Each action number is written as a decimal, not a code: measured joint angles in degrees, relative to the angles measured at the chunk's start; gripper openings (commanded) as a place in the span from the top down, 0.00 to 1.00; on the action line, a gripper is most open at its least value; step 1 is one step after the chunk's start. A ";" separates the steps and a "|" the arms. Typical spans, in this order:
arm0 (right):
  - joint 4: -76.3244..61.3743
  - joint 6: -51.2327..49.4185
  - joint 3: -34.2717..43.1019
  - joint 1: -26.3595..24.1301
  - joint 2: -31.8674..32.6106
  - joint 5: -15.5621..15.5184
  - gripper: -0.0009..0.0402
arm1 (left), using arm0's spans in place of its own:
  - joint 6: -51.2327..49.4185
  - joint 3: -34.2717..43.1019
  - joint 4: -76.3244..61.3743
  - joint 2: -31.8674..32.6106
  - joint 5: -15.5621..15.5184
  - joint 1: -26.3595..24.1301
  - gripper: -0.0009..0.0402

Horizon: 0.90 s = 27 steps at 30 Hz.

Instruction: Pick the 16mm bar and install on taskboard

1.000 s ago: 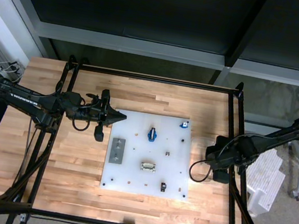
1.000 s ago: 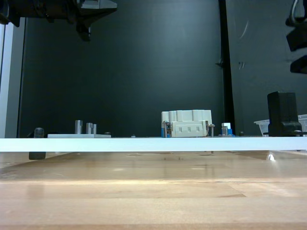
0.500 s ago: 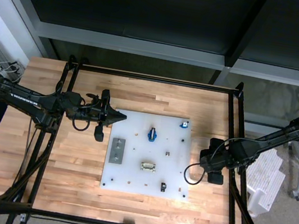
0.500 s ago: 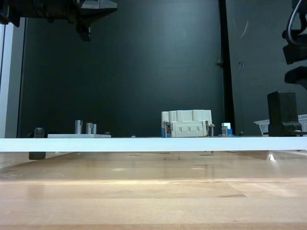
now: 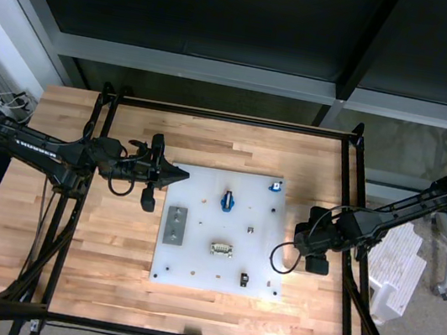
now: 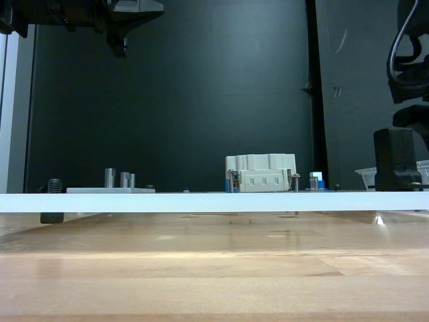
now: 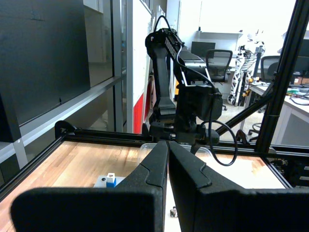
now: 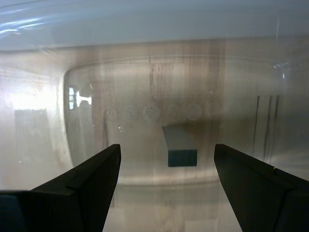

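Movement of the right gripper inward and downward over the clear tray was recorded. Its fingers were spread wide, with nothing gripped; the 16mm bar was seen lying free in the tray between them. The left gripper was closed, empty, above the taskboard's far-left corner. Pickup was judged imminent.

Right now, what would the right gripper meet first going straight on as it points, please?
Probably the bar, lying free in the clear tray under the right gripper's open fingers; depth unclear. Left gripper hovers shut at the board's far-left corner.
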 measured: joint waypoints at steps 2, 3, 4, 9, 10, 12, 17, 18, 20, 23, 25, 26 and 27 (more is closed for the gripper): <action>0.63 -0.11 -0.52 -0.42 0.04 -0.22 0.32 | 0.00 0.00 0.00 0.00 -0.02 0.00 0.98; 0.79 -0.11 -0.61 -0.57 0.11 -0.37 0.33 | 0.00 0.00 0.00 0.00 0.00 0.00 0.98; 0.94 -0.11 -0.68 -0.63 0.11 -0.44 0.34 | 0.00 -0.02 0.00 0.00 0.00 0.00 0.98; 1.25 -0.11 -0.85 -0.66 0.39 -0.52 0.39 | -0.02 0.00 0.00 0.00 -0.02 0.00 0.98; 1.40 -0.11 -0.90 -0.66 0.61 -0.55 0.40 | 0.00 0.00 0.00 0.00 0.00 0.00 0.98; 1.53 -0.13 -0.94 -0.66 1.31 -0.85 0.42 | 0.00 0.00 0.00 0.00 -0.02 0.00 0.98; 2.32 -0.35 -1.25 -0.68 3.41 -1.46 0.45 | 0.00 0.00 0.00 0.00 0.00 0.00 0.98; 2.34 -0.35 -1.25 -0.70 3.65 -1.46 0.46 | -0.02 0.00 0.02 0.00 0.00 0.00 0.98; 2.34 -0.35 -1.25 -0.72 3.85 -1.46 0.48 | -0.02 -0.02 0.00 0.00 -0.02 0.00 0.98; 2.32 -0.31 -1.25 -0.76 3.85 -1.46 0.50 | -0.02 0.00 0.00 0.00 -0.02 0.00 0.98; 2.29 -0.17 -1.25 -0.76 3.85 -1.44 0.52 | -0.02 -0.02 0.00 0.00 -0.02 0.00 0.98; 2.29 -0.15 -1.25 -0.79 3.85 -1.44 0.53 | -0.02 0.00 0.00 0.00 0.00 0.00 0.98; 2.27 -0.13 -1.25 -0.79 3.85 -1.42 0.54 | -0.02 0.00 0.00 0.00 0.00 0.00 0.98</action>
